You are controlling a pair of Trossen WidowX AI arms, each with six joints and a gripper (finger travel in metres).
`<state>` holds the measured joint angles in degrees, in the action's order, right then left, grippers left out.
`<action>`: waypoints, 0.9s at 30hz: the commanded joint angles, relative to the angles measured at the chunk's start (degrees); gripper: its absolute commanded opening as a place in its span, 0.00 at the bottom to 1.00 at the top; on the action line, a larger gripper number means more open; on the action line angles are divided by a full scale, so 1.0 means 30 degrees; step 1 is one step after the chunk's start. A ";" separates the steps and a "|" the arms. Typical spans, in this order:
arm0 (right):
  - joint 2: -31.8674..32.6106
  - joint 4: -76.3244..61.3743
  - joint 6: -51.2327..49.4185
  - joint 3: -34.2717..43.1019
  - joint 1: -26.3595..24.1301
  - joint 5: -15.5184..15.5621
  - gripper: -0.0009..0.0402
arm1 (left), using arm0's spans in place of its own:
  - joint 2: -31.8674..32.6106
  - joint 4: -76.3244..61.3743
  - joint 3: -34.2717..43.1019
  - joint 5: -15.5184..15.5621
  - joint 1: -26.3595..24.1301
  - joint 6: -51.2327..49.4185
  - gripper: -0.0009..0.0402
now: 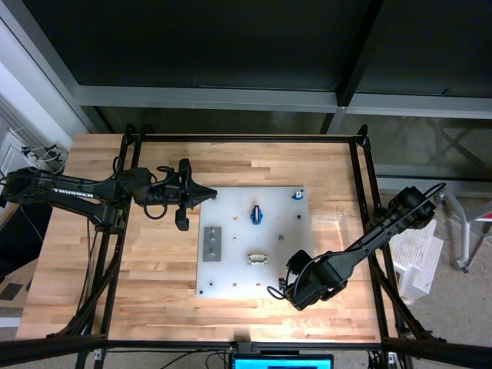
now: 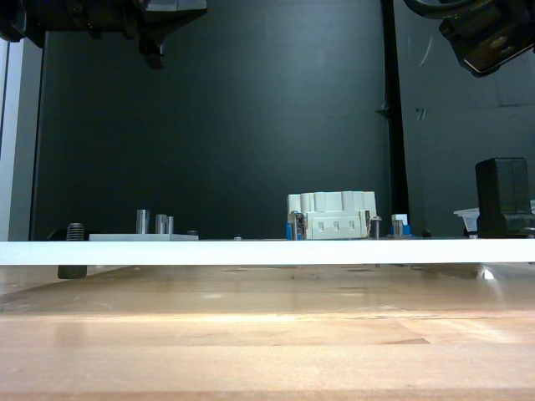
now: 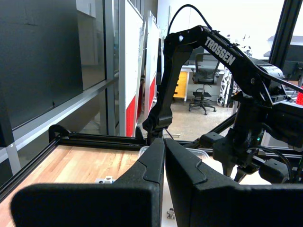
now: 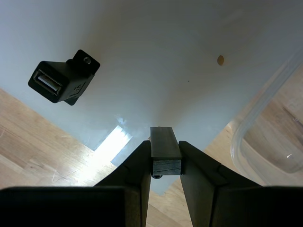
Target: Pick the 16mm bar and install on taskboard
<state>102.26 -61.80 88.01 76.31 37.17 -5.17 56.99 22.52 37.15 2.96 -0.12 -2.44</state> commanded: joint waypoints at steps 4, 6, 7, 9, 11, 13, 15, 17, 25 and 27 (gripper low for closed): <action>0.0131 0.0000 0.0007 -0.0036 0.0058 -0.0015 0.03 | 0.0000 0.0007 0.0000 0.0000 0.0000 0.0007 0.02; 0.0226 0.0029 0.0000 -0.0044 0.0073 -0.0007 0.03 | 0.0000 0.0007 0.0000 0.0000 0.0007 0.0007 0.02; 0.0248 0.0051 0.0000 -0.0044 0.0073 -0.0022 0.03 | 0.0000 0.0007 0.0000 0.0000 0.0007 0.0007 0.02; 0.0248 0.0102 0.0000 -0.0044 0.0080 -0.0095 0.03 | 0.0000 0.0000 0.0000 0.0000 0.0007 0.0007 0.02; 0.0248 0.0138 0.0007 -0.0044 0.0087 -0.0131 0.03 | 0.0000 0.0007 0.0000 0.0000 0.0007 0.0007 0.02; 0.0248 0.0175 0.0007 -0.0044 0.0095 -0.0131 0.03 | 0.0000 0.0007 0.0000 0.0000 0.0000 0.0007 0.02; 0.0248 0.0306 0.0007 -0.0044 0.0109 -0.0146 0.03 | 0.0000 0.0000 0.0000 0.0000 0.0000 0.0007 0.02; 0.0248 0.0328 0.0007 -0.0051 0.0117 -0.0255 0.03 | 0.0000 0.0007 0.0000 0.0000 0.0007 0.0007 0.02; 0.0248 0.0335 0.0007 -0.0146 0.0131 -0.0270 0.03 | 0.0000 0.0000 0.0000 0.0000 0.0007 0.0007 0.02; 0.0248 0.0328 0.0000 -0.0146 0.0131 -0.0270 0.03 | 0.0000 0.0007 0.0000 0.0000 0.0007 0.0007 0.02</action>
